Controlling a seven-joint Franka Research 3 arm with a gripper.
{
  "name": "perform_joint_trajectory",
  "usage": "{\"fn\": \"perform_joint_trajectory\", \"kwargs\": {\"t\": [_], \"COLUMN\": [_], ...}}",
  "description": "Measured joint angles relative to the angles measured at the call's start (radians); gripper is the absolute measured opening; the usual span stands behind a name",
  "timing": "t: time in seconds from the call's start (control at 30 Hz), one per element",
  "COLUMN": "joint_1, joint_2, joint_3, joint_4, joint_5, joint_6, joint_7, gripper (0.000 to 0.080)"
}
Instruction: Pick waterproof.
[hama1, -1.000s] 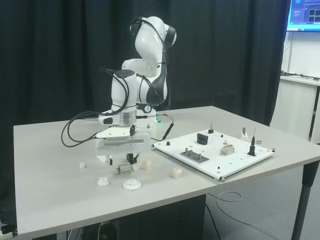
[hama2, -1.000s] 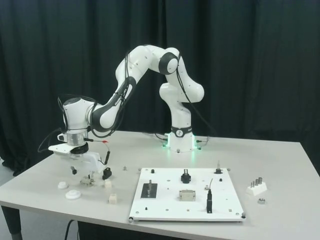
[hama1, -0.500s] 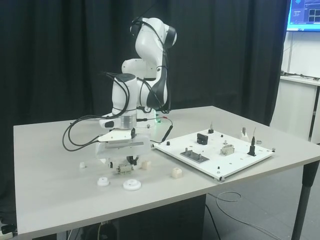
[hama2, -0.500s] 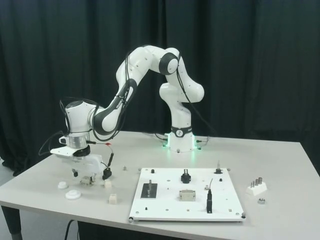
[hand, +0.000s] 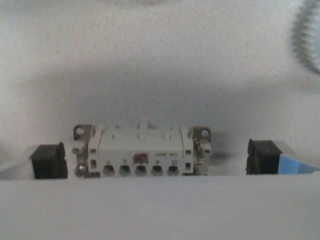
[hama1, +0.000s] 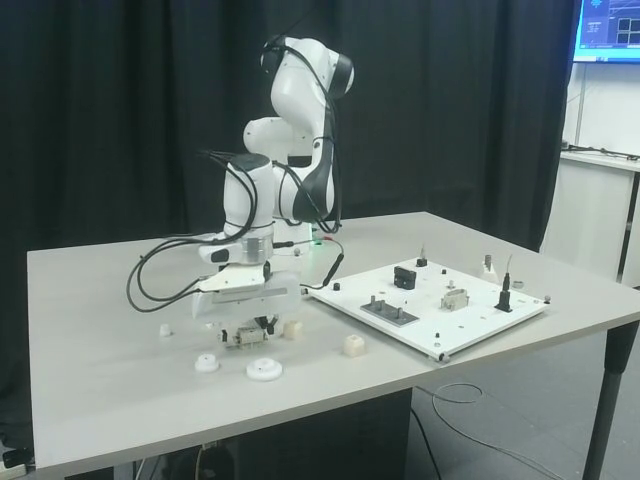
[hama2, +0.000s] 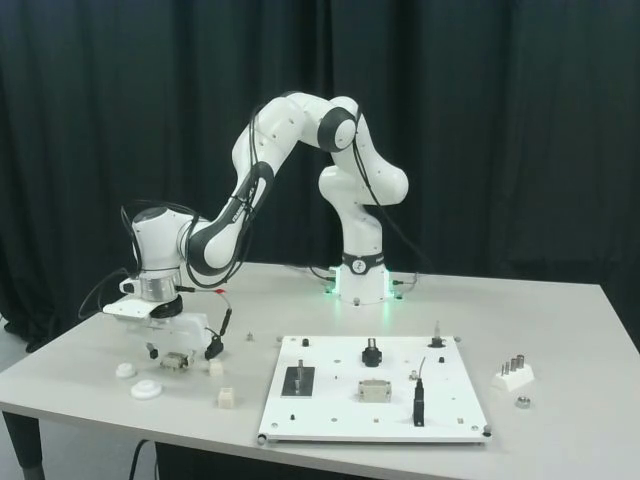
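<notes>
The waterproof connector (hand: 141, 157), a pale grey block with a row of round sockets and metal ears at both ends, lies on the table. In the wrist view it sits between my two black fingertips (hand: 48, 161), with a narrow gap on one side and a wider gap on the other. My gripper (hand: 155, 159) is open and straddles it without touching. In the first room view the gripper (hama1: 250, 325) is low over the connector (hama1: 243, 338) near the table's front left. The second room view shows the gripper (hama2: 170, 352) down at the connector (hama2: 173, 361).
Two white discs (hama1: 264, 370) (hama1: 206, 364) lie just in front of the connector. Small white cubes (hama1: 292, 328) (hama1: 352, 345) and a tiny white piece (hama1: 165, 330) lie close by. The white assembly board (hama1: 430, 300) with black and grey fixtures sits to the right.
The arm has come down over the last second. The gripper dropped from above the connector to table height, and its fingers now stand on both sides of it.
</notes>
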Motion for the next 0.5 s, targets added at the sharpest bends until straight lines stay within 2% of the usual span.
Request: {"fn": "perform_joint_trajectory", "kwargs": {"t": [0.5], "joint_1": [0.0], "joint_2": [0.015], "joint_3": [0.003], "joint_4": [-0.004], "joint_5": [0.005], "joint_6": [0.005], "joint_7": [-0.064], "gripper": [0.08]}}
